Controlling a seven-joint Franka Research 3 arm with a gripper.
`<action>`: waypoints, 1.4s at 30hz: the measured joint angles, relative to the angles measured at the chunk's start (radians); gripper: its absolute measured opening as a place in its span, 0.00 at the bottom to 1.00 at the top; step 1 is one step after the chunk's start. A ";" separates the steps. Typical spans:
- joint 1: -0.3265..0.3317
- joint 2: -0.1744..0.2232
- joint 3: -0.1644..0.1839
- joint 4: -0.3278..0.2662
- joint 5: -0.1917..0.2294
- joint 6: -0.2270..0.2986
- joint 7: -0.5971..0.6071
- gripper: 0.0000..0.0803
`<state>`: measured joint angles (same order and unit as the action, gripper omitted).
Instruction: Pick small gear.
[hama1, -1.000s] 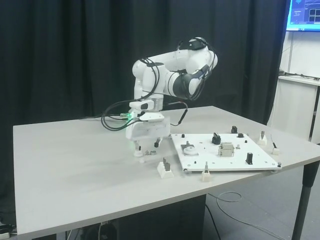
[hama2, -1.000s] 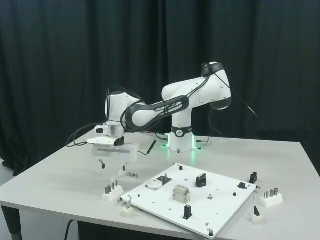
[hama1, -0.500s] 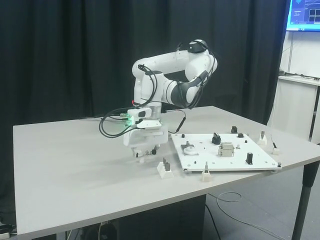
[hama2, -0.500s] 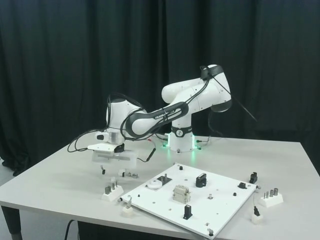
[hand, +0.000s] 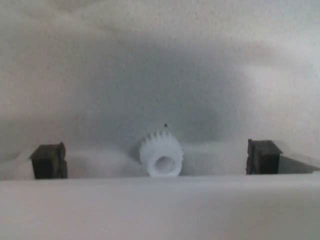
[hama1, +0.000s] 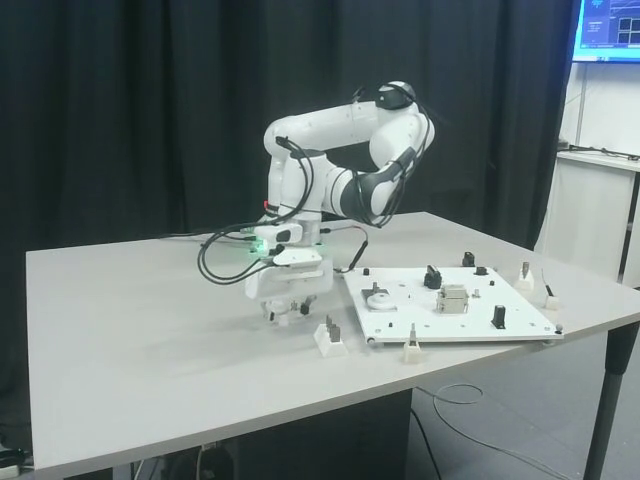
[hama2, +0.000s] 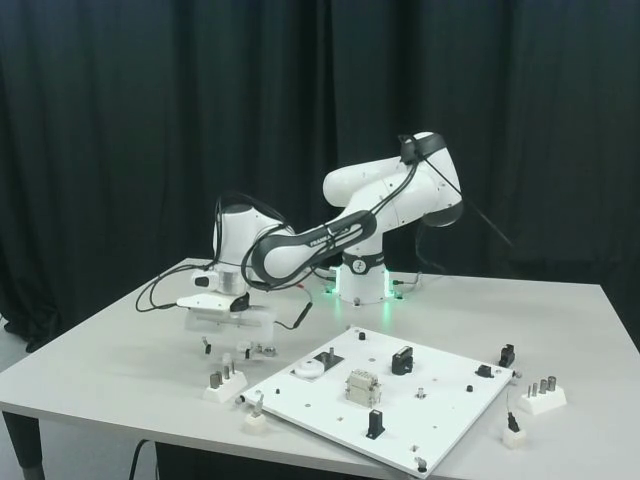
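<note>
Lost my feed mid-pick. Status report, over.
Hand open, low over the grey table. Small white toothed gear sits between the black fingertips, untouched. Nothing in the way.

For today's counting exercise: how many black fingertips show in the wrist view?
2. One fingertip stands to one side of the small gear, the other fingertip on the opposite side, both apart from it. None seems hidden.
</note>
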<state>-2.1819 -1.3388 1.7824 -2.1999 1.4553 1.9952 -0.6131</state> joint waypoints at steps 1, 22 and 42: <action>-0.001 -0.001 0.002 0.000 0.001 0.001 0.000 1.00; -0.010 -0.010 0.033 -0.001 0.025 0.037 -0.023 1.00; -0.014 -0.014 0.038 -0.002 0.025 0.048 -0.022 0.39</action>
<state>-2.1958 -1.3529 1.8205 -2.2021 1.4805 2.0429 -0.6351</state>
